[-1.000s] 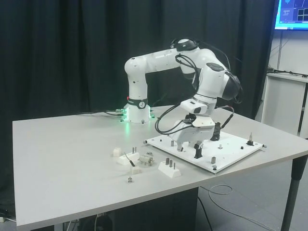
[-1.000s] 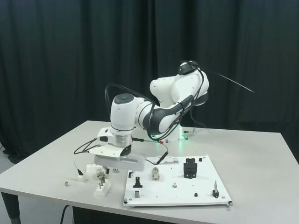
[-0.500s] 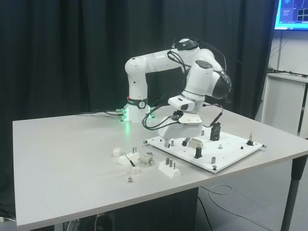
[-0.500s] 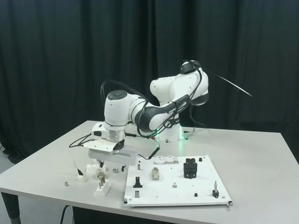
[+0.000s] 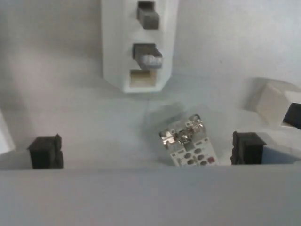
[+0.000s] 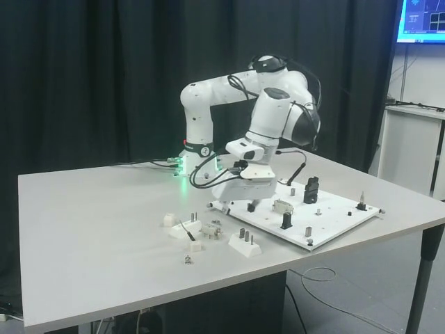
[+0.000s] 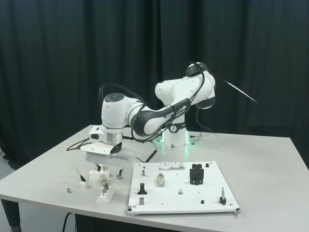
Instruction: Pick waterproof.
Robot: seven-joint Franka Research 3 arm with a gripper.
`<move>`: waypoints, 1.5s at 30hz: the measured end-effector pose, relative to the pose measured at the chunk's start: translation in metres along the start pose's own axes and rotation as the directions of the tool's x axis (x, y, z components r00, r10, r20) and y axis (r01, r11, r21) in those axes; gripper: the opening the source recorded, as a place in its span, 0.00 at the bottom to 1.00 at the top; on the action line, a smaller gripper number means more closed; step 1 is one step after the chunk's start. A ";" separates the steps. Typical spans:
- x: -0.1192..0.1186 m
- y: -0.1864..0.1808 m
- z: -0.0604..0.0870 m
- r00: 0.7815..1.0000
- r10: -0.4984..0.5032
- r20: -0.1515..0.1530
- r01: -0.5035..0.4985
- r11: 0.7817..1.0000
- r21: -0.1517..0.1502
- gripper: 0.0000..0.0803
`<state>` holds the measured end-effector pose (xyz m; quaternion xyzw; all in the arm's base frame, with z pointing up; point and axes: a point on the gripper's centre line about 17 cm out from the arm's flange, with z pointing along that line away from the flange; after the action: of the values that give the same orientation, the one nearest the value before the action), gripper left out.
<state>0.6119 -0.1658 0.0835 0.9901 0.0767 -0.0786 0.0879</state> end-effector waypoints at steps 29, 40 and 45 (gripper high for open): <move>-0.014 0.036 0.021 0.994 -0.072 -0.079 0.078 0.994 0.071 1.00; -0.019 0.040 0.031 0.985 -0.129 -0.115 0.140 0.986 0.095 1.00; -0.022 0.039 0.037 0.982 -0.143 -0.127 0.157 0.982 0.107 1.00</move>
<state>0.5921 -0.2133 0.0579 0.9878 0.1516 -0.0305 0.0193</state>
